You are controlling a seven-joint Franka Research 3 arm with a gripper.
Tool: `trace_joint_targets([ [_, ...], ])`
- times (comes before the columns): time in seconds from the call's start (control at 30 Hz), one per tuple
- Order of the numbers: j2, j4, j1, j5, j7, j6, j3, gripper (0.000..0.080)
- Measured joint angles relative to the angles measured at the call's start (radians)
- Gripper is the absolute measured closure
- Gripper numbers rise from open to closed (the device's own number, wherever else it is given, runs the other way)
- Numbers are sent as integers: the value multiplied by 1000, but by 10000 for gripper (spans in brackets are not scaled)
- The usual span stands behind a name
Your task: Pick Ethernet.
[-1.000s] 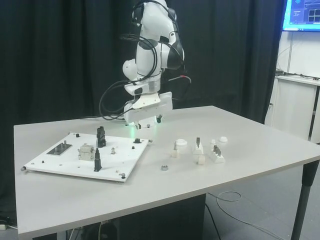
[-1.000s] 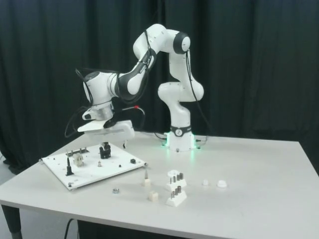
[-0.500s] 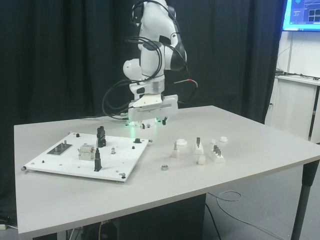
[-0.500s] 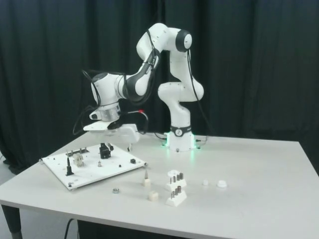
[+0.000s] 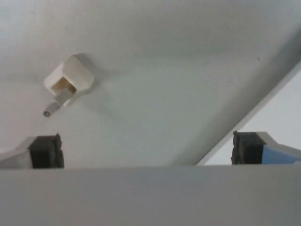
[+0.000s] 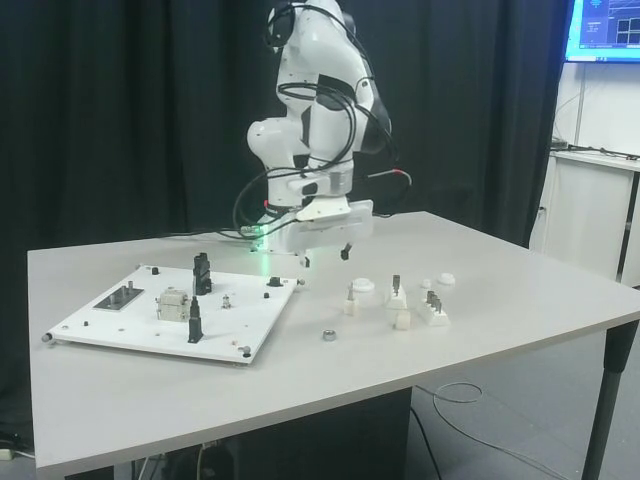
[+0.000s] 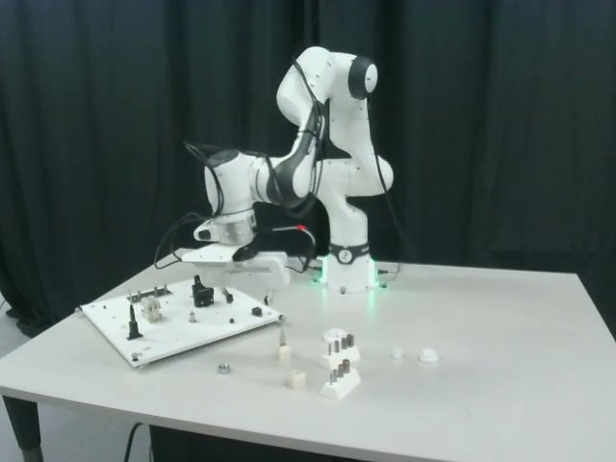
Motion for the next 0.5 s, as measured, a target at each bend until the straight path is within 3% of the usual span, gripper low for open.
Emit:
trace_joint_targets([
  [0.17, -2, -15, 30, -51, -48, 23, 0, 3],
  [0.5, -33, -72, 79, -104, -91, 61, 4, 3],
])
